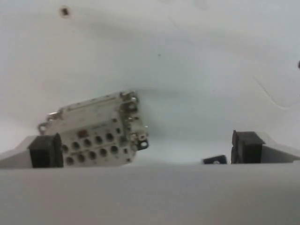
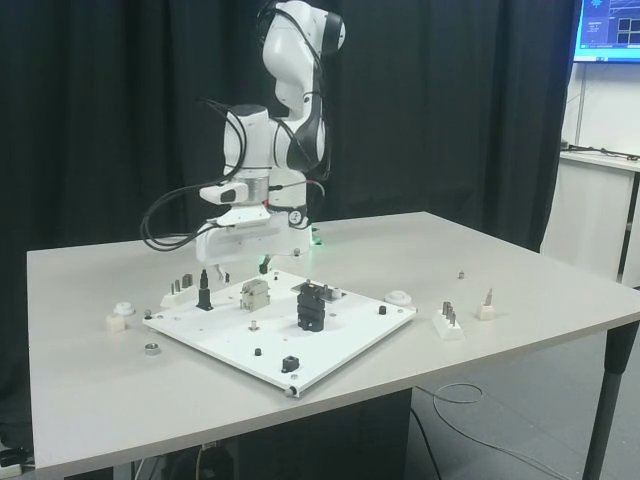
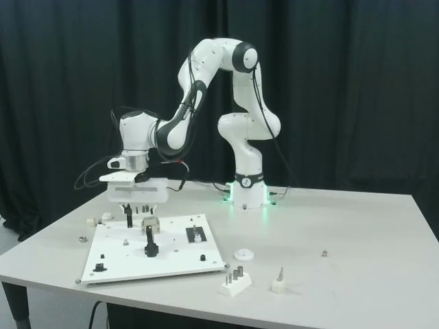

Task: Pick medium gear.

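Wrist view shows no gear under the jaws. They are spread wide and grip nothing, with one black pad (image 1: 45,150) at each side and bare white board between them.

The likeliest gear parts lie off the board on the grey surface (image 2: 500,260), but I cannot tell which one is the medium gear:
- A white round disc (image 2: 398,296) (image 3: 243,254) rests well apart from the jaws, just beside the board corner farthest from them.
- A smaller white round piece (image 2: 120,310) (image 3: 108,216) sits much nearer, lower than the jaws and just outside the board edge on their side.
- A small grey ring (image 2: 152,348) (image 3: 82,238) lies near that smaller piece.

Directly below the jaws, close to one pad, is a grey-white multi-pin connector block (image 1: 96,136) (image 2: 256,295) (image 3: 149,225). It stands on the white board (image 2: 350,325) (image 3: 123,264), tilted in the wrist picture. A small black part (image 1: 214,160) peeks in by the other pad.

In both room views the jaws hover above the board, clear of everything on it. An upright black peg (image 2: 204,290) (image 3: 129,216) stands just beneath them. A taller black block (image 2: 311,305) (image 3: 149,247) stands farther along the board.

The white arm (image 3: 206,68) arches over from its base, well behind the jaws.
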Motion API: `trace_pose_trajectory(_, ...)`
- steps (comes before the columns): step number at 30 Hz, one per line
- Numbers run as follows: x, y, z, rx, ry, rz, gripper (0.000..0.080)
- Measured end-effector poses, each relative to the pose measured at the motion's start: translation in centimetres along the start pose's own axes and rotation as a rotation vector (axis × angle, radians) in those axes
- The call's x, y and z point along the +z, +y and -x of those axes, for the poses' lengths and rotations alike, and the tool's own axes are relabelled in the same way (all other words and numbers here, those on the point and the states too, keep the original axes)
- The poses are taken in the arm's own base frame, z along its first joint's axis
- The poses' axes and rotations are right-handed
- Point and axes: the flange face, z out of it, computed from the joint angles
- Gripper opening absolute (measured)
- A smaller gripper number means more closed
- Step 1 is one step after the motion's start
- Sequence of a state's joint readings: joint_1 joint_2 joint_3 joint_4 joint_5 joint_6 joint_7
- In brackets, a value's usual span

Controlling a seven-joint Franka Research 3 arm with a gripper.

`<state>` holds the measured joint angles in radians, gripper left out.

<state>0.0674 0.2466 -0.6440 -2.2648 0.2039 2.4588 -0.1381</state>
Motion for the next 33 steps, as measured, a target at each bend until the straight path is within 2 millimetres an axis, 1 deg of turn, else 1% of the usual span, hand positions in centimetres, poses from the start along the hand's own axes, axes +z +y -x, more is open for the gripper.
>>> trace_pose_trajectory(9, -0.4, -0.7, 0.3, -0.004, -0.018, -0.013, 0.0800)
trace_pose_trajectory(24, -0.5, -1.2, 0.5, -0.014, -0.035, -0.020, 0.0800)
trace_pose_trajectory(33, -1.2, -1.5, 0.7, -0.020, -0.042, -0.033, 0.0800)
